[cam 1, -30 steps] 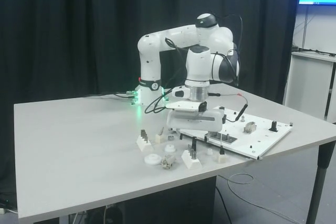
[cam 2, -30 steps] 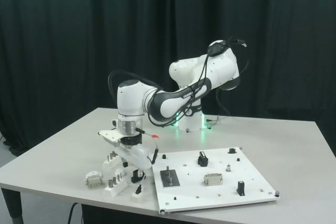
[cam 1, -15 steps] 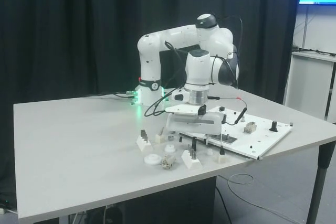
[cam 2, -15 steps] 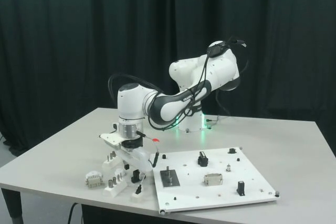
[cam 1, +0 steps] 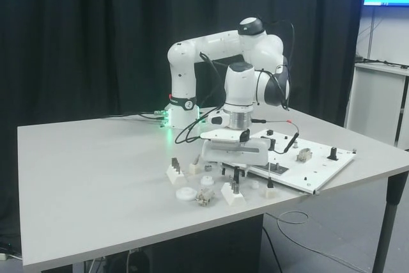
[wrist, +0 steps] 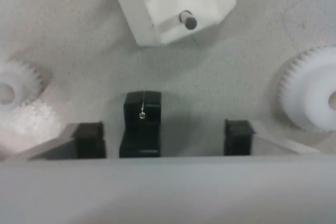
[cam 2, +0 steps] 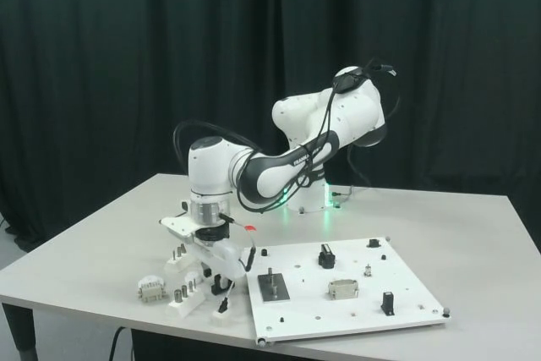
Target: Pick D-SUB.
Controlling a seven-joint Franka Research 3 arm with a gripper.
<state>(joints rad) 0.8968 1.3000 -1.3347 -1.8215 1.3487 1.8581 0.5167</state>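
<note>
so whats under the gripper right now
Under the open gripper sits a small black part on the grey table, nearer one finger, with white gears either side. The gripper body covers anything behind it.

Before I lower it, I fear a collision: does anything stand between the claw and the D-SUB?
Yes. A white peg holder stands between the claw and the D-SUB, and a small black part sits between its open fingers.

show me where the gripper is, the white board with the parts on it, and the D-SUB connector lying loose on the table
gripper (wrist: 164, 139): wrist view, midway between its fingertips.
white board (cam 2: 406, 289): second room view, bare surface.
D-SUB connector (cam 2: 150, 289): second room view, its body.
</note>
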